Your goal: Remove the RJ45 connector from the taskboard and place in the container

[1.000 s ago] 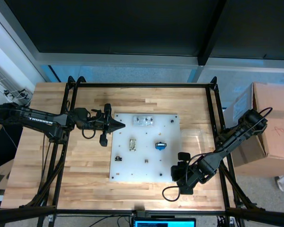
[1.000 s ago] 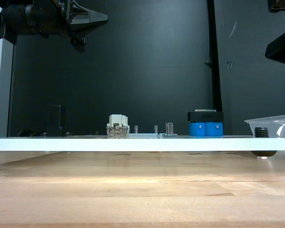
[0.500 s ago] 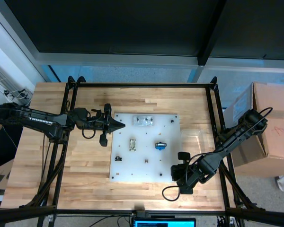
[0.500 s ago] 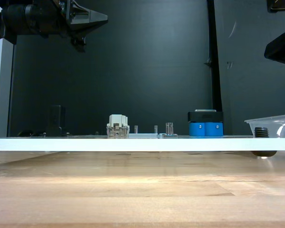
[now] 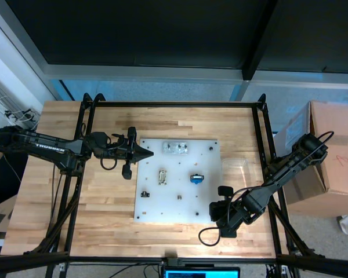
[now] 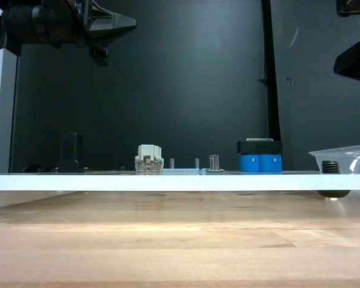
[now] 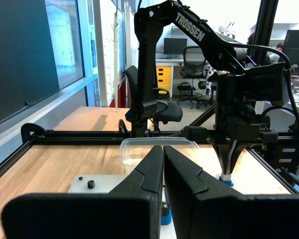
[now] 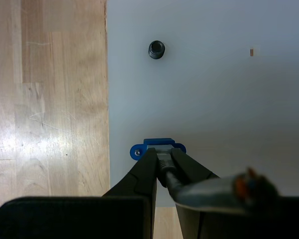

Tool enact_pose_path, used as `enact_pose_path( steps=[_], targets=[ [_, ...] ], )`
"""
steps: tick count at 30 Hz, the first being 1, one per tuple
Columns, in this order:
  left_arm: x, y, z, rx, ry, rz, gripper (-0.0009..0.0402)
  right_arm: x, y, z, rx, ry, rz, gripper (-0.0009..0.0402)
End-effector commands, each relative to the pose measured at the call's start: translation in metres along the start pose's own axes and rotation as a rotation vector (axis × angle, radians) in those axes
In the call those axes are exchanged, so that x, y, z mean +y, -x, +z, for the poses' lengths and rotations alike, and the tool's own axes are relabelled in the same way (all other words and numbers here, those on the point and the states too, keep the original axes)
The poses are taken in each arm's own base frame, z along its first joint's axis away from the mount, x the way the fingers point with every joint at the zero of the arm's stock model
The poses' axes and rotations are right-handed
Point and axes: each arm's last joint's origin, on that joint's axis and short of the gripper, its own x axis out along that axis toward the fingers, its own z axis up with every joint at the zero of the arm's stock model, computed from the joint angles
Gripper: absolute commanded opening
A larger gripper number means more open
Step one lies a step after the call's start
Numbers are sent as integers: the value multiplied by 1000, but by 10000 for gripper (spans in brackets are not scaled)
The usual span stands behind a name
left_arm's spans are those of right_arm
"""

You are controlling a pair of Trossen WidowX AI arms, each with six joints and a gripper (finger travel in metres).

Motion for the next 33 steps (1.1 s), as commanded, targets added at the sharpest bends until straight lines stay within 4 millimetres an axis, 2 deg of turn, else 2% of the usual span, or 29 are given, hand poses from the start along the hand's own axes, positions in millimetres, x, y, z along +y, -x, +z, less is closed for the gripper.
enact_pose_path(
  steps=[1,11,23,33],
  targets=[
    [0,0,0,-1,0,0,0,-1,3,1,-6,-2,2,0],
    [0,0,0,-1,0,0,0,-9,24,7,-23,-1,7,0],
    [0,0,0,-1,0,0,0,-27,75,25,-64,6,21,0],
    [0,0,0,-1,0,0,0,-33,79,27,-53,-8,7,0]
  ],
)
